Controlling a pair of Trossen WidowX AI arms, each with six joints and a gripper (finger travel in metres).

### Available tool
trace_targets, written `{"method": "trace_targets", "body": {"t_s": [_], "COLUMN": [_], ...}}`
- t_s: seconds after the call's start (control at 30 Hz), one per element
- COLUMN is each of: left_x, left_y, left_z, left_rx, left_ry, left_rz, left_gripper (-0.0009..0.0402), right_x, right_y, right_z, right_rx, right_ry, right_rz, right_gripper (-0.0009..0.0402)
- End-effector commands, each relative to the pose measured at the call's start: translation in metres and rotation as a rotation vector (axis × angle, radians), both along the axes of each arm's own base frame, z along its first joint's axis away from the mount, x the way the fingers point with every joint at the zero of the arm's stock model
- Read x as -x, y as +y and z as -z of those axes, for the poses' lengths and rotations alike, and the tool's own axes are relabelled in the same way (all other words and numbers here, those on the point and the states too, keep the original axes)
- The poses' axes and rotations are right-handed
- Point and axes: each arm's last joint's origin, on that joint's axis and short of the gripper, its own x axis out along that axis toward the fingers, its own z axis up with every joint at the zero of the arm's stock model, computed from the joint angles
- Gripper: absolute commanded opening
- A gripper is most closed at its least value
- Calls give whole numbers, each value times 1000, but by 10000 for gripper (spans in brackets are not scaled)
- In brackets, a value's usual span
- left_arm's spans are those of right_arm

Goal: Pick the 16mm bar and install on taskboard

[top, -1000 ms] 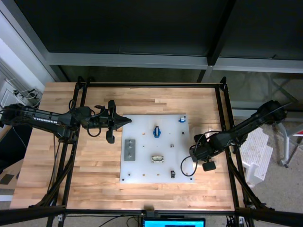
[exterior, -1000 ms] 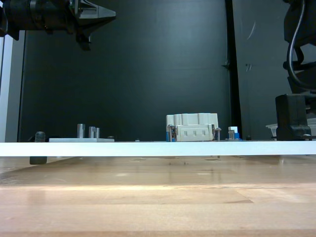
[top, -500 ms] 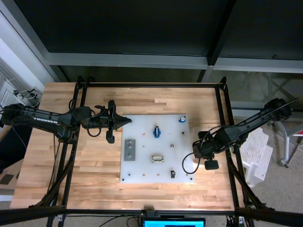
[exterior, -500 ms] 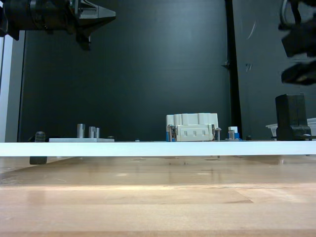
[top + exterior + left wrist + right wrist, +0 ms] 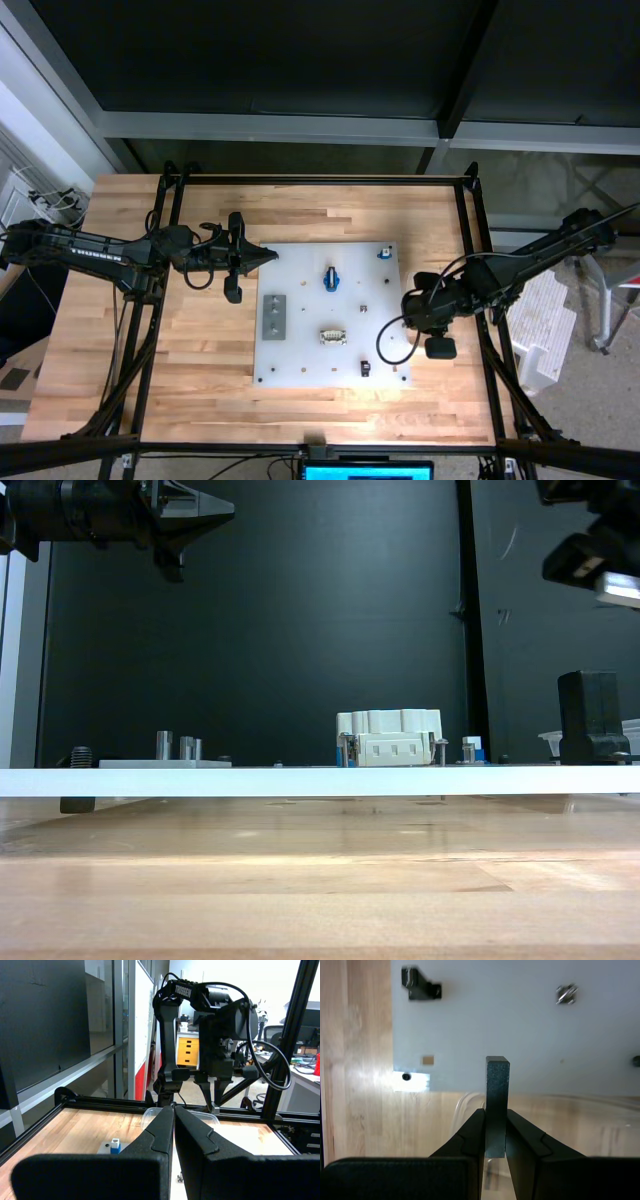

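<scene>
In the right wrist view a black square-section bar [image 5: 497,1085] stands between the fingers of my right gripper [image 5: 496,1112], which is shut on it. The bar hangs clear of the board, over the edge of the white taskboard [image 5: 520,1025]. In the high view the right gripper [image 5: 409,304] is at the right edge of the taskboard [image 5: 300,365]; the bar cannot be made out there. In the low view it hangs high above the board [image 5: 597,562]. My left gripper [image 5: 270,256] hovers off the board's far-left corner, its fingers [image 5: 162,1130] pressed together on nothing.
On the board are a grey plate with pegs [image 5: 274,317], a white connector [image 5: 333,337], a blue part [image 5: 331,278] and a black clip [image 5: 366,368]. A clear plastic tub rim [image 5: 580,1102] lies beside the board's right edge. Black frame rails [image 5: 477,260] flank the table.
My right gripper, holding the bar, has risen well above the table and shifted slightly toward the board's right edge. The left arm has not moved.
</scene>
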Motion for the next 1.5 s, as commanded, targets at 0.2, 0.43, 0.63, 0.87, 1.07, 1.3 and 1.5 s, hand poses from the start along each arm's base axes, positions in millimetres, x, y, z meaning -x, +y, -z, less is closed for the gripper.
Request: {"method": "trace_targets", "body": {"t_s": [0.2,0.43,0.63,0.87,1.07,1.3,1.5], "left_x": [0,-7,-24,-37,-43,-43,-43], "left_y": [0,-2,-6,-9,-10,-10,-10], "left_z": [-1,4,12,18,20,20,21], "left_rx": [0,21,22,23,24,28,31], "left_ry": [-7,30,85,124,147,149,160], "left_rz": [1,57,85,144,157,158,150], "left_gripper": [1,12,97,184,206,207,206], "right_x": [-27,-66,-100,-139,-166,-186,-197], "right_y": [-17,-30,-38,-46,-51,-55,-63], "right_z": [-18,-35,-50,-54,-55,-62,-66], "right_rx": [17,41,52,69,79,89,87], "right_ry": [-37,-88,-140,-178,-205,-262,-304], "right_rz": [53,45,46,42,36,17,33], "right_gripper": [2,2,2,2,2,2,2]}}
